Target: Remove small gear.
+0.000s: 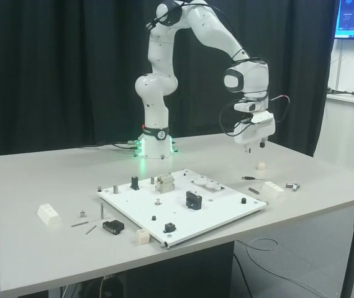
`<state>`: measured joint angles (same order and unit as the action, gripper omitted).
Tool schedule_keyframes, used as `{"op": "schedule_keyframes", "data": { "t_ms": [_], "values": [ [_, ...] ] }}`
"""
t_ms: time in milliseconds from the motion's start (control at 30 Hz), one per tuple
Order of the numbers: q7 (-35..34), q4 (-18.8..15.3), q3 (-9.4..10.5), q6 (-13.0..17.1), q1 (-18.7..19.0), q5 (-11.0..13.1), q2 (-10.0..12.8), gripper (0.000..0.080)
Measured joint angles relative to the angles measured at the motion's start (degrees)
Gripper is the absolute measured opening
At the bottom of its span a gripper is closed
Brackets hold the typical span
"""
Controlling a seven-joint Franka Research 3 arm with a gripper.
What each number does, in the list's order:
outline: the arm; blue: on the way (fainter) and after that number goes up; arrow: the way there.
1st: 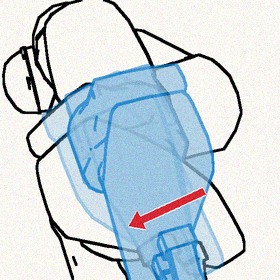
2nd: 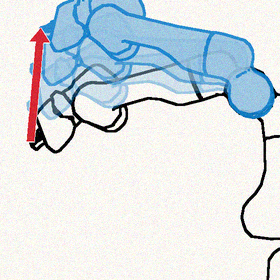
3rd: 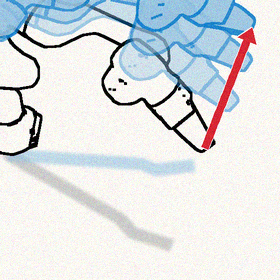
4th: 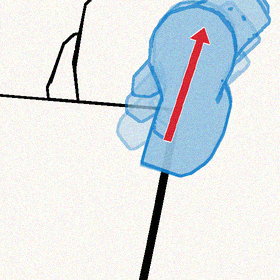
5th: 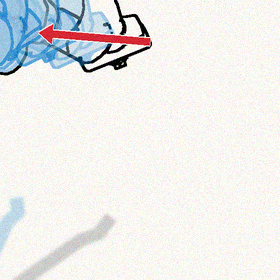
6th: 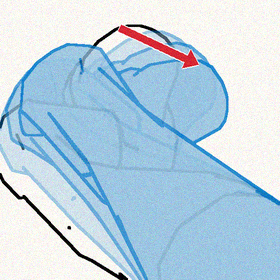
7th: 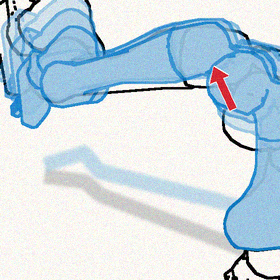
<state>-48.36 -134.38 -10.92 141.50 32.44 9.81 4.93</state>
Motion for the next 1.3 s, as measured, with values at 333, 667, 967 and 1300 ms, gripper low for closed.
{"op": "schedule_keyframes", "data": {
  "t_ms": [333, 667, 967, 1300],
  "values": [
    [-0.5, 0.2, 0.21, 0.6, 0.4, 0.1, 0.2, 0.0786],
    [-0.6, 0.7, 0.46, 0.7, 0.4, 0.1, 0.2, 0.0797],
    [-0.6, 1.1, 0.49, 0.7, 0.4, 0.1, 0.2, 0.0800],
    [-0.6, 1.4, 0.39, 0.7, 0.4, 0.1, 0.2, 0.0800]
  ]
}}
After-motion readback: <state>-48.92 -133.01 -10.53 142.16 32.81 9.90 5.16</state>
